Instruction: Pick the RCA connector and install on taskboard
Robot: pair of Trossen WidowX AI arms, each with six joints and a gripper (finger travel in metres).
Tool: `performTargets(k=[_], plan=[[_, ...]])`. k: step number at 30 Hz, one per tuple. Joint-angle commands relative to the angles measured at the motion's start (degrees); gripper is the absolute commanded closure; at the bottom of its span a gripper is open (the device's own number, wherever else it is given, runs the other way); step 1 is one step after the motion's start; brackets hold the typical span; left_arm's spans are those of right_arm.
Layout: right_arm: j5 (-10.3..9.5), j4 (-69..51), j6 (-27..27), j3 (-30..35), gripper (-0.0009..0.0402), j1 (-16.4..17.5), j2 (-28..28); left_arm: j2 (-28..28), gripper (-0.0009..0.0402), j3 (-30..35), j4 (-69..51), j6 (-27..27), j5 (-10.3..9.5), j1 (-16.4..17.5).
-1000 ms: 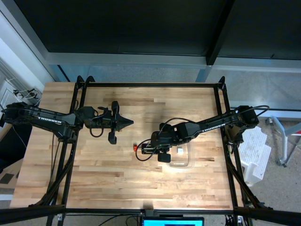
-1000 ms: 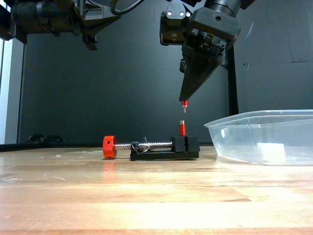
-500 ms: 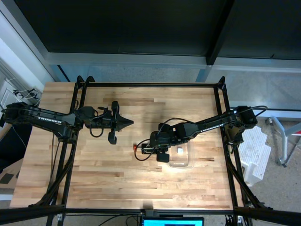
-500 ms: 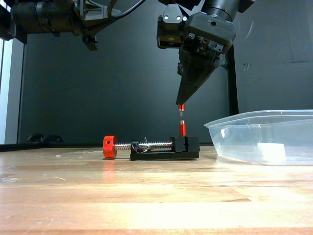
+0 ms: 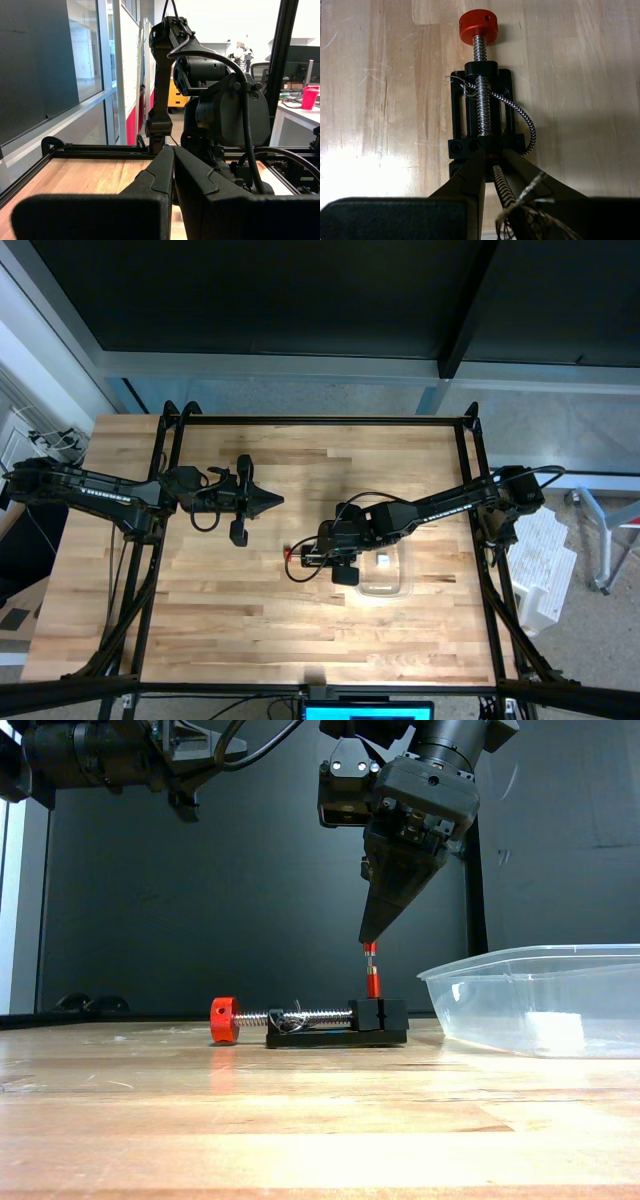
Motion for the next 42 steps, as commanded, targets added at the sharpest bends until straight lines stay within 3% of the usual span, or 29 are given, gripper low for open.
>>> performTargets(k=[1, 42], plan=[[-0.02, -0.1, 0.1, 0.0, 0.0393, 0.0, 0.1, 0.0, 0.0393, 0.0, 0.0, 0.0, 0.00, 0.0], [-0.04, 0.6, 0.1, -1.1, 0.0393, -0.6, 1.3, 0.0, 0.0393, 0.0, 0.0, 0.0, 0.00, 0.0]])
